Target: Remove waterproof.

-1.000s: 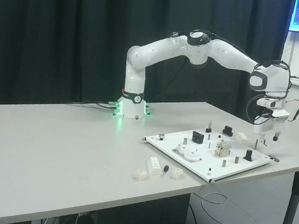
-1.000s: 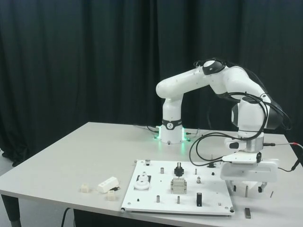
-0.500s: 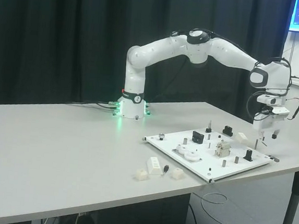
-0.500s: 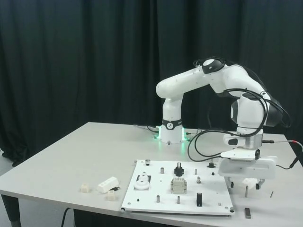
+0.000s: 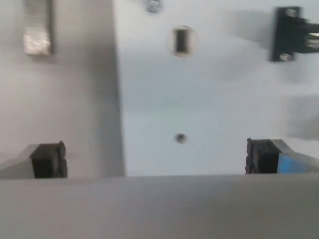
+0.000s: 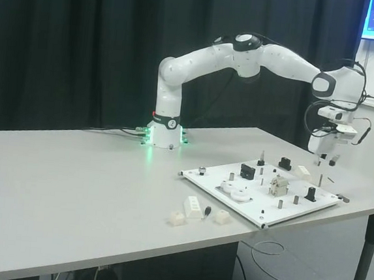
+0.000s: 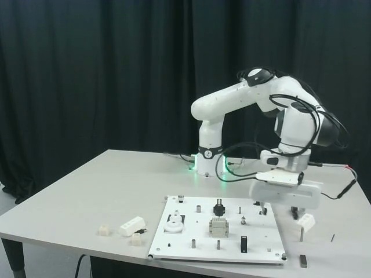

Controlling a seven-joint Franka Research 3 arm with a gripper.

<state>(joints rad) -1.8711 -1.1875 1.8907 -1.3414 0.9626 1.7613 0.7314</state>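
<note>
Gripper [image 7: 278, 207] has lifted off the table right of the white board [image 7: 191, 246] and swung over its far-right corner. Fingers [image 5: 49, 160] spread wide, nothing between them. Waterproof connector: can't identify it for sure; possibly the small white block [image 7: 305, 220] lying beside the board.

- I am seeing the waterproof connector [image 7: 306, 220] as a small, white, blocky piece, showing in the lower right of the second room view.
- It is lying free on the grey table [image 7: 87, 197], just beside the right edge of the white board [image 7: 258, 246] and not seated on it.
- It is resting slightly askew to the board's edge.
- In the first room view it [image 6: 302, 170] is sitting in the right middle of the frame, at the board's far side.
- Nothing is touching or holding it.
</note>
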